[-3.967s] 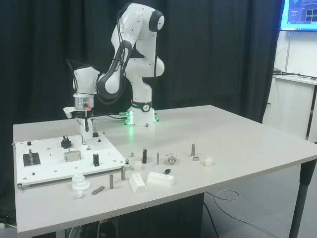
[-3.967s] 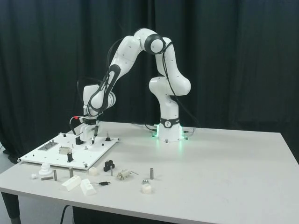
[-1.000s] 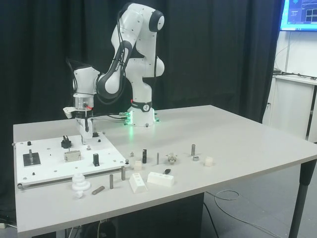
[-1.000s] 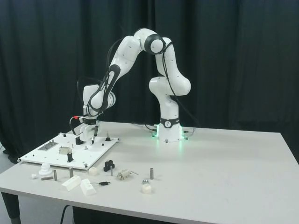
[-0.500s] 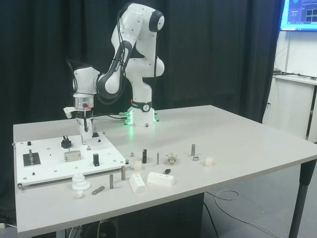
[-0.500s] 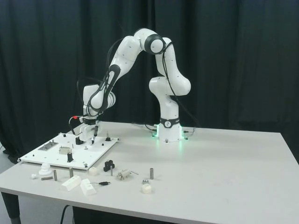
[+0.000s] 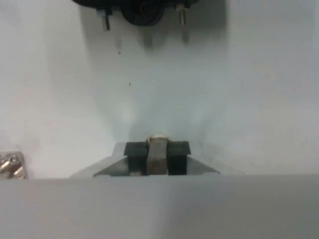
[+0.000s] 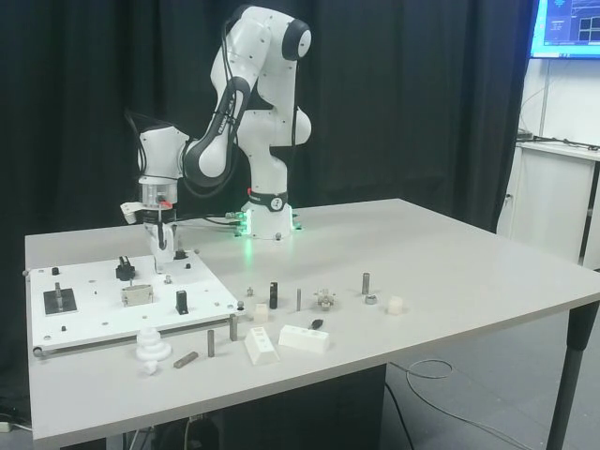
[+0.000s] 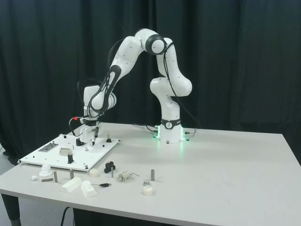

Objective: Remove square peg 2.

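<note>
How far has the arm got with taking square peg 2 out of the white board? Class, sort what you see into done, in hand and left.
Done: the tool has reached the white board and is shut on a grey peg, seen in the wrist view. In hand: the grip, low over the board's far edge. Left: whether the peg has left its hole cannot be told; lifting it away and setting it on the grey table remain.

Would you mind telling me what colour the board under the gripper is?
White; the board shows best in the first room view.
</note>
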You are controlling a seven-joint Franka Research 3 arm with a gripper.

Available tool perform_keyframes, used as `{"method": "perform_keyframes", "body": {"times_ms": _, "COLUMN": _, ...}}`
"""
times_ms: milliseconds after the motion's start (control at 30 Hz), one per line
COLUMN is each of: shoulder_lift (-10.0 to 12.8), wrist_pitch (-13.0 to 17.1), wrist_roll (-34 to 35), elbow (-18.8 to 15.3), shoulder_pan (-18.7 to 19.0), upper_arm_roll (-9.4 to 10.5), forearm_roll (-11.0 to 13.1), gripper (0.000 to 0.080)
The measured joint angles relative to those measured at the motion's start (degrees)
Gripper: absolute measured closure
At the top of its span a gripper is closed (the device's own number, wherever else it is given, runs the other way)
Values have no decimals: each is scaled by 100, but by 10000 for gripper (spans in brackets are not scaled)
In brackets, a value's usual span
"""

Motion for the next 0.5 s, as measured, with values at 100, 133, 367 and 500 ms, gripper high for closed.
{"method": "perform_keyframes", "body": {"times_ms": 100, "shoulder_lift": 0, "wrist_pitch": 2, "wrist_roll": 21, "elbow": 0, "shoulder_pan": 2, "upper_arm_roll": 0, "forearm_roll": 0, "gripper": 725}}
{"method": "perform_keyframes", "body": {"times_ms": 133, "shoulder_lift": 0, "wrist_pitch": 3, "wrist_roll": 22, "elbow": 0, "shoulder_pan": 2, "upper_arm_roll": 0, "forearm_roll": 0, "gripper": 725}}
{"method": "perform_keyframes", "body": {"times_ms": 367, "shoulder_lift": 0, "wrist_pitch": 6, "wrist_roll": 22, "elbow": 0, "shoulder_pan": 8, "upper_arm_roll": -1, "forearm_roll": -23, "gripper": 725}}
{"method": "perform_keyframes", "body": {"times_ms": 500, "shoulder_lift": 0, "wrist_pitch": 7, "wrist_roll": 22, "elbow": 0, "shoulder_pan": 10, "upper_arm_roll": -1, "forearm_roll": -33, "gripper": 725}}
